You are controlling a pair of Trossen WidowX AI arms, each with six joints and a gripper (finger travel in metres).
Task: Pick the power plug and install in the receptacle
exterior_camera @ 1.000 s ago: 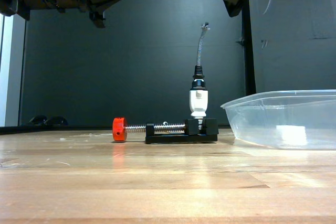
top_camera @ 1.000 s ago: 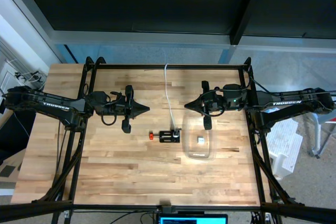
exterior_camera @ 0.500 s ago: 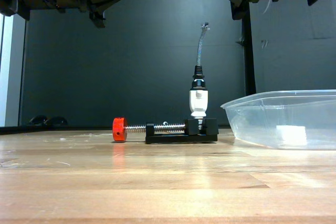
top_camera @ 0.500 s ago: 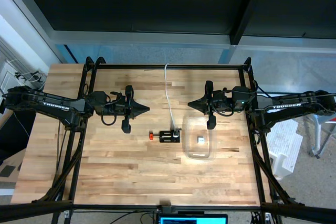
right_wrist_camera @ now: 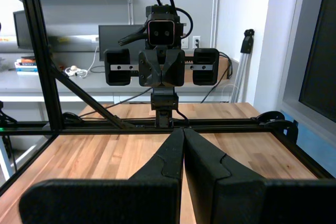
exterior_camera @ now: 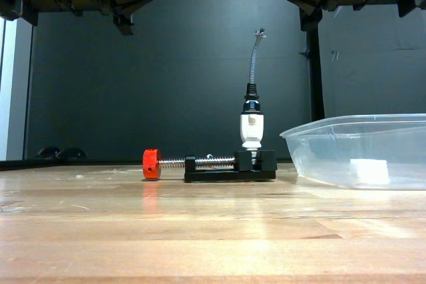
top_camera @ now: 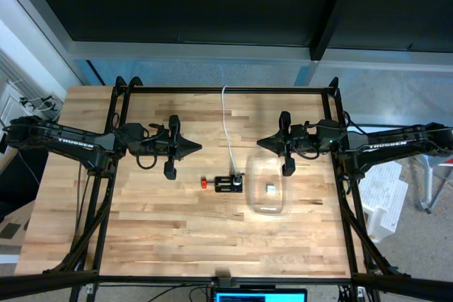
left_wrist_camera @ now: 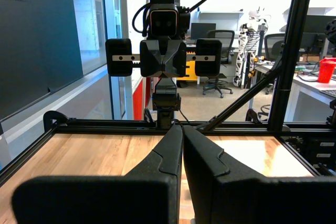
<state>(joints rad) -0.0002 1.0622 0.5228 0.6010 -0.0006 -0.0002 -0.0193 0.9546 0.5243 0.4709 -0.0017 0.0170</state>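
The receptacle is a white socket standing upright in a small black clamp with a red-orange knob, at mid-table. Its thin white cord runs to the far edge. The power plug is hidden from every view. My left gripper hovers high over the table, left of the clamp, and points right. My right gripper hovers high above the tray's far end, pointing left. Both are shut on nothing, as the left wrist view and the right wrist view show.
A clear plastic tray lies just right of the clamp and holds a small white-grey block. A black metal frame rims the table. Each wrist view looks straight at the opposite arm.
The right gripper has drawn back to the right, toward its own side, and levelled out. The left arm, clamp and tray are unchanged.
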